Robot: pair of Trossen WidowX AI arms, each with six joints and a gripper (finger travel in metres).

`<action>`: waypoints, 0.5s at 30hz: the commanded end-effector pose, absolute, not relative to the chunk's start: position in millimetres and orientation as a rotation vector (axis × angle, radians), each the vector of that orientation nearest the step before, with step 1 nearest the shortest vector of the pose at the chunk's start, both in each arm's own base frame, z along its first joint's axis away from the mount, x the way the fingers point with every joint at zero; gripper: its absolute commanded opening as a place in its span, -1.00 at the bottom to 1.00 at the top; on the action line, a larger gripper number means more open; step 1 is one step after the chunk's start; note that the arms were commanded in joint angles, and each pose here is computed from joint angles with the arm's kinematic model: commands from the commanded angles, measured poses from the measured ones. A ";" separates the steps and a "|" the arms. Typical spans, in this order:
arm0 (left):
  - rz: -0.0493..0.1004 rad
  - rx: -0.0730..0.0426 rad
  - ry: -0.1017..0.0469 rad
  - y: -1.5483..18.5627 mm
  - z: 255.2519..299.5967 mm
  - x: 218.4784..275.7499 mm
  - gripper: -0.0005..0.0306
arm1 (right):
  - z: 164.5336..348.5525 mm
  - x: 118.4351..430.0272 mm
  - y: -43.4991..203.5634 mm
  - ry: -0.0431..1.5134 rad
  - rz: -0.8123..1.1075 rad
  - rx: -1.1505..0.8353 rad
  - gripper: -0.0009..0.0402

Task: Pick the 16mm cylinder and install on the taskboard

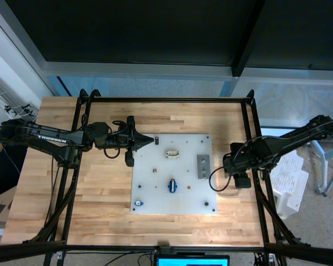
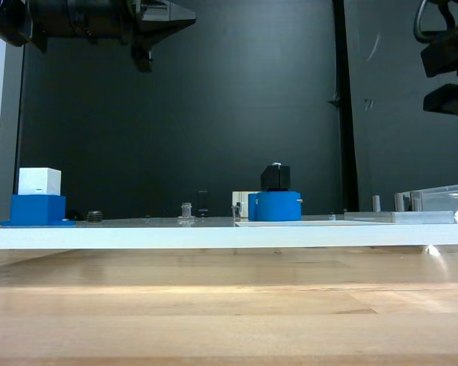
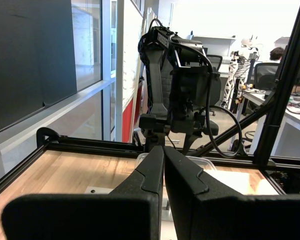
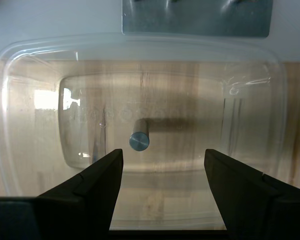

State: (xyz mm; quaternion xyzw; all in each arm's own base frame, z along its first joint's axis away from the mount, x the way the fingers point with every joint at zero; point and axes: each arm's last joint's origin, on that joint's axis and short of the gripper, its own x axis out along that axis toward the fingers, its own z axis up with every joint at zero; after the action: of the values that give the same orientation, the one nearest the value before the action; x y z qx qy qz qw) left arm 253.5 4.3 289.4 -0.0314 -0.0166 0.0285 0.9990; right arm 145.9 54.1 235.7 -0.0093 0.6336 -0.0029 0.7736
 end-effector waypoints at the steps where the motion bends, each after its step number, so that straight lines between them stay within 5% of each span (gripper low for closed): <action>1: 0.057 -0.063 -0.033 4.3 289.4 253.5 -0.96 | 229.6 144.8 56.3 1.375 -0.006 -0.019 0.20; 15: 0.057 -0.063 -0.034 4.4 289.5 253.5 -0.96 | 201.9 148.3 63.9 1.392 -0.020 -0.021 0.19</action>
State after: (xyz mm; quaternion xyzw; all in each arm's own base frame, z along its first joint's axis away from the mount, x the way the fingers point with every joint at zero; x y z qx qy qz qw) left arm 253.5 4.3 289.4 -0.0314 -0.0166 0.0285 0.9990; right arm 148.5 63.7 204.7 -0.0091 0.6423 -0.0088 0.7664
